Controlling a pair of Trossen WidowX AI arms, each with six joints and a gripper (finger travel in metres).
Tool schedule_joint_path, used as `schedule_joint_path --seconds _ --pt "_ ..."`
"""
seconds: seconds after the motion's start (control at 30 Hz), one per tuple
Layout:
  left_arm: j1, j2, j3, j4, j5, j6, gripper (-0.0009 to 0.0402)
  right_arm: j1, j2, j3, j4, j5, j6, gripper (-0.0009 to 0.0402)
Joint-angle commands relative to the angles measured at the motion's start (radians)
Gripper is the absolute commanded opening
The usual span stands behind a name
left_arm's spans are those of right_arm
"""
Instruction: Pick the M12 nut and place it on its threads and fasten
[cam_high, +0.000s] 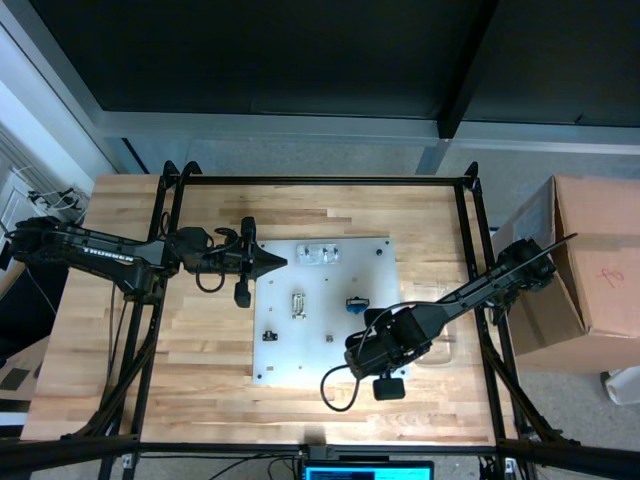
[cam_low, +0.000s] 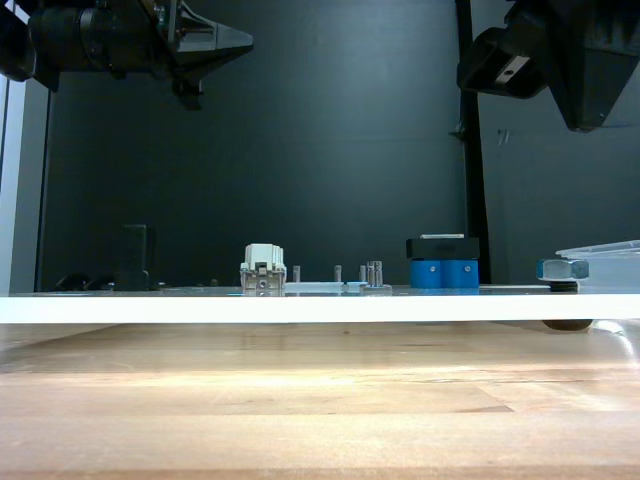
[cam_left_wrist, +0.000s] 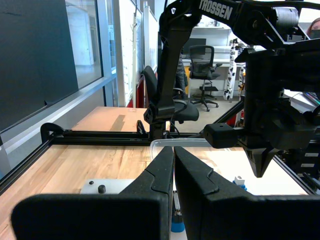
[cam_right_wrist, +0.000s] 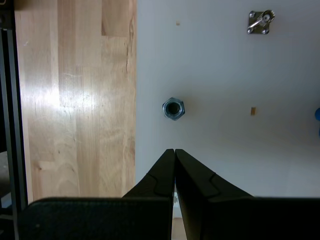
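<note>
The small silver hex nut (cam_right_wrist: 173, 108) is sitting on its short black ribbed stud (cam_low: 565, 286), ungripped, just ahead of and below the right tool (cam_right_wrist: 174, 150), which is hanging closed and empty. The left tool (cam_left_wrist: 173, 148), also closed, is hovering well apart from it, across the white board (cam_right_wrist: 225, 75). Fastening seems to be in hand; further tightening is probably calling for reopening, descending and gripping the nut's flats.

Office chairs (cam_left_wrist: 202, 56) beyond glass wall (cam_left_wrist: 82, 42), cardboard box (cam_high: 590, 270) beside wooden table (cam_high: 200, 355)
</note>
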Motion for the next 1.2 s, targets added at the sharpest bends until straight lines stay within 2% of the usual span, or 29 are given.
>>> schedule_joint_path --seconds 0.03,0.27,0.47,0.63,0.8,0.87,1.0,1.2 --pt "0.000 0.000 0.000 0.000 0.000 0.000 0.0000 0.000 0.000 -0.005 0.000 0.000 0.001 0.0000" --pt "0.000 0.000 0.000 0.000 0.000 0.000 0.0000 -0.001 0.000 -0.009 0.000 0.000 -0.001 0.0000" --pt "0.000 0.000 0.000 0.000 0.000 0.000 0.0000 -0.002 0.053 -0.015 0.003 0.002 -0.001 0.0000" --pt "0.000 0.000 0.000 0.000 0.000 0.000 0.0000 -0.003 0.117 -0.015 0.026 0.028 -0.001 0.0000" --pt "0.000 0.000 0.000 0.000 0.000 0.000 0.0000 -0.008 0.160 -0.015 0.040 0.028 -0.001 0.0000" --pt "0.000 0.000 0.000 0.000 0.000 0.000 0.0000 -0.010 0.165 -0.015 0.047 0.034 -0.001 0.0000" --pt "0.000 0.000 0.000 0.000 0.000 0.000 0.0000 -0.011 0.171 -0.015 0.061 0.080 0.001 0.0000" --pt "0.000 0.000 0.000 0.000 0.000 0.000 0.0000 -0.012 0.176 -0.015 0.077 0.079 0.001 0.0000"
